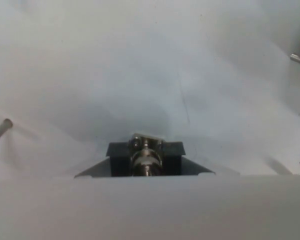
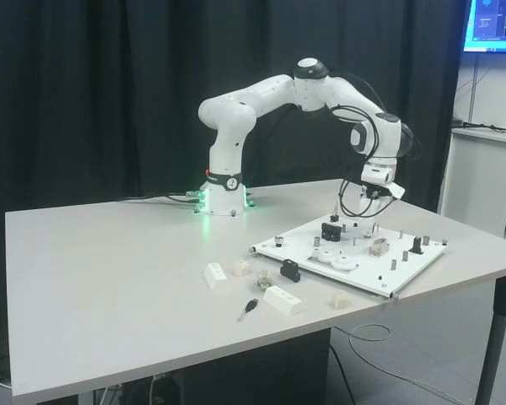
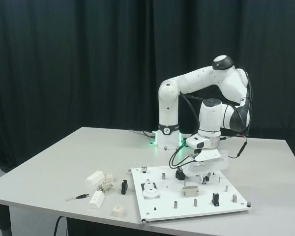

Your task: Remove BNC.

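Hovering above the white board, the gripper is sitting over the board's far side; whether it is open or closed cannot be told. No labels or writing are readable on the board or on the parts. The wrist view is showing the BNC plug, metal, seated in a black block on the board, directly under the camera. In the first room view that black block is standing just below and left of the gripper. The board is also carrying a white gear, small upright pegs and a black bracket near its right edge. Nothing here is serving as a container. Loose on the grey table, left of the board, are lying white blocks, a black clip and a small black-handled tool. Green light is glowing at the arm's base.
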`<state>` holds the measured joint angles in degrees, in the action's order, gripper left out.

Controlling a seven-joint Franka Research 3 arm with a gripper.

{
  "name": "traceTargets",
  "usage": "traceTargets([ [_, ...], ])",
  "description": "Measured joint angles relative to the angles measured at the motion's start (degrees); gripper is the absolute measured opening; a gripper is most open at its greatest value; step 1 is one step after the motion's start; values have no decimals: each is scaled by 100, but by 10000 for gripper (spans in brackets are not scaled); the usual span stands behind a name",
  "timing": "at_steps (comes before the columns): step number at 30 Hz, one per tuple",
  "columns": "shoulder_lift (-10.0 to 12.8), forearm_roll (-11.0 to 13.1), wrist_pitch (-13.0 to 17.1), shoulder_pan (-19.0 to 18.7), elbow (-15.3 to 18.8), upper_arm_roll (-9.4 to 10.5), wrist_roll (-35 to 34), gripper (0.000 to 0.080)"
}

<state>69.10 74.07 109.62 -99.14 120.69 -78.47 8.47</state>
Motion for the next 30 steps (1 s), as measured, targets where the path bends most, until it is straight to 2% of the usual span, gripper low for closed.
traceTargets([
  [18,-88,0,-11,18,28,-25,2,124],
  [30,-139,0,-169,18,51,-211,-54,124],
])
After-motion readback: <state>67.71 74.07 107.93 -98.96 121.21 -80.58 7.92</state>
